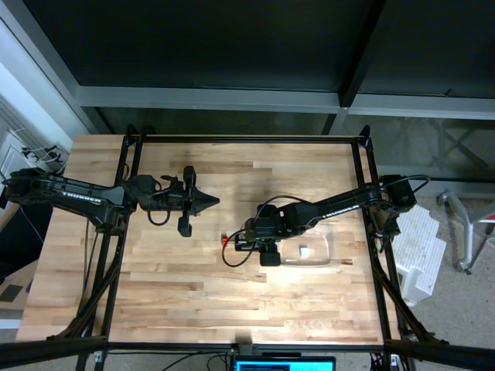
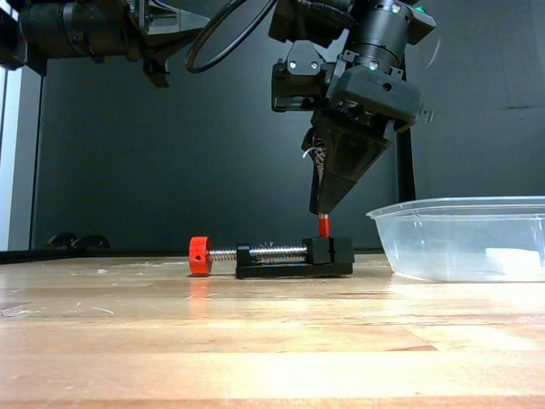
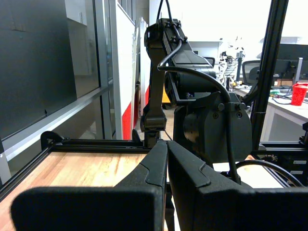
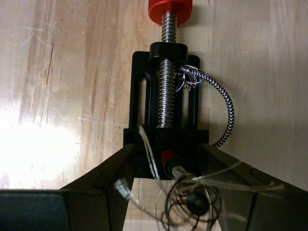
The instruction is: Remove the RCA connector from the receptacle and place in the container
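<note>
While the RCA connector (image 2: 324,225) stood upright in the receptacle (image 2: 337,254), its red collar showing, the right gripper (image 2: 321,204) hovered directly above it. Its fingers (image 4: 103,180) were spread wide to either side and held nothing. A clean pull likely called for centring on the plug, closing firmly and lifting straight up. The container (image 2: 460,210) sat just beside the receptacle. The left gripper (image 1: 210,201) hung well apart, fingers together and empty.
</note>
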`<action>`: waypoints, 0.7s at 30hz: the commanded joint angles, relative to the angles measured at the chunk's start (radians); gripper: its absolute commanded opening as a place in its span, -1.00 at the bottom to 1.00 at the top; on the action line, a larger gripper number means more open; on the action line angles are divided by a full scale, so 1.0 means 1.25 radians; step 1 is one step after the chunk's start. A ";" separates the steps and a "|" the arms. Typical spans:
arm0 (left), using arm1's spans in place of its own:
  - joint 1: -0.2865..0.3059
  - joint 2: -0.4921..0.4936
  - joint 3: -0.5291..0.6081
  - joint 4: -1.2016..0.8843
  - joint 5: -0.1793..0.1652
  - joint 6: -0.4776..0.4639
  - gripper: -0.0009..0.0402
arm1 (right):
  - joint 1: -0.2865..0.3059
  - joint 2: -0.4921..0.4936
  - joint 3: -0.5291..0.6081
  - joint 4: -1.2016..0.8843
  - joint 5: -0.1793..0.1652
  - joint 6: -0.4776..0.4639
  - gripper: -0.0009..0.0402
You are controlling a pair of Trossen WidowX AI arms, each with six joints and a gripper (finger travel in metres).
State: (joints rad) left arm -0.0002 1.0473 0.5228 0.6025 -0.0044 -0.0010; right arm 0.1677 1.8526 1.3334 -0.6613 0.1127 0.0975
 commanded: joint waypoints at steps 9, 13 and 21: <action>0.000 0.000 0.000 0.000 0.000 0.000 -0.96 | 0.000 -0.001 0.000 0.000 -0.001 -0.001 -0.35; 0.000 0.000 0.000 0.000 0.000 0.001 -0.96 | 0.000 -0.001 0.000 0.000 -0.001 -0.001 -0.46; 0.000 0.000 0.000 0.000 0.000 0.001 -0.96 | 0.000 -0.001 0.000 0.001 0.000 -0.001 -0.71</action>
State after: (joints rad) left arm -0.0002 1.0473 0.5228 0.6029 -0.0044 -0.0006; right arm 0.1680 1.8526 1.3334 -0.6609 0.1127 0.0952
